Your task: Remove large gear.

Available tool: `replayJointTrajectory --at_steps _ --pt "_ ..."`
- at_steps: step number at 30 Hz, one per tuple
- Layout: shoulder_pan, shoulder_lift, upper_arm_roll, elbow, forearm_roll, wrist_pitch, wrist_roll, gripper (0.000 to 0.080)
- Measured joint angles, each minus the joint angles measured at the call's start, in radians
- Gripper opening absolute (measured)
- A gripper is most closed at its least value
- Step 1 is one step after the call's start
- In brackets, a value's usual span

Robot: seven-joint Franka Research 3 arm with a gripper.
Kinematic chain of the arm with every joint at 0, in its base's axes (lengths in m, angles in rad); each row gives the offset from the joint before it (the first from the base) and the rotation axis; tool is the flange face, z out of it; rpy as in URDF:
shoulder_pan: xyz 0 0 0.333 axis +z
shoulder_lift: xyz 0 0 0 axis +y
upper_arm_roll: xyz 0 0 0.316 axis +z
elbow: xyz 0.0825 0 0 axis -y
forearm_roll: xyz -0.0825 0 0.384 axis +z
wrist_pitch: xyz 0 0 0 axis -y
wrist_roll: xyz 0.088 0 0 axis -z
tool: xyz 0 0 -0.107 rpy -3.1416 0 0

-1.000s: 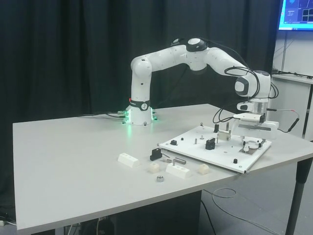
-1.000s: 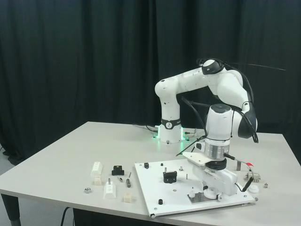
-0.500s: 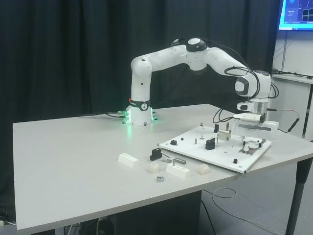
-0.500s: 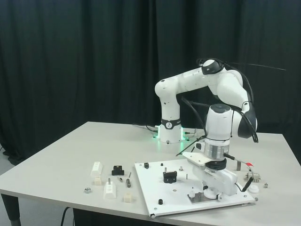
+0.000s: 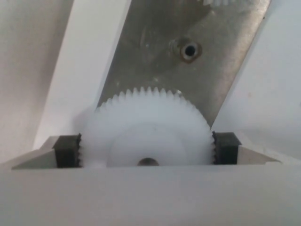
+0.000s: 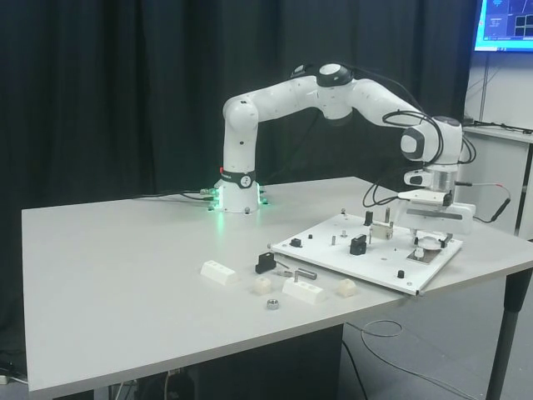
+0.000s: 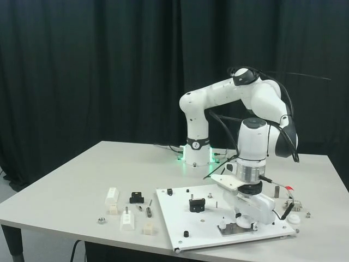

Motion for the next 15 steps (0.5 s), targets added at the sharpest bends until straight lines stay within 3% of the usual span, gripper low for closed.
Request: replayJointTrajectory --at_steps 15 --pt "-0.002 -0.014 -0.041 0.021 0.000 -0.059 -0.007 0.0596"
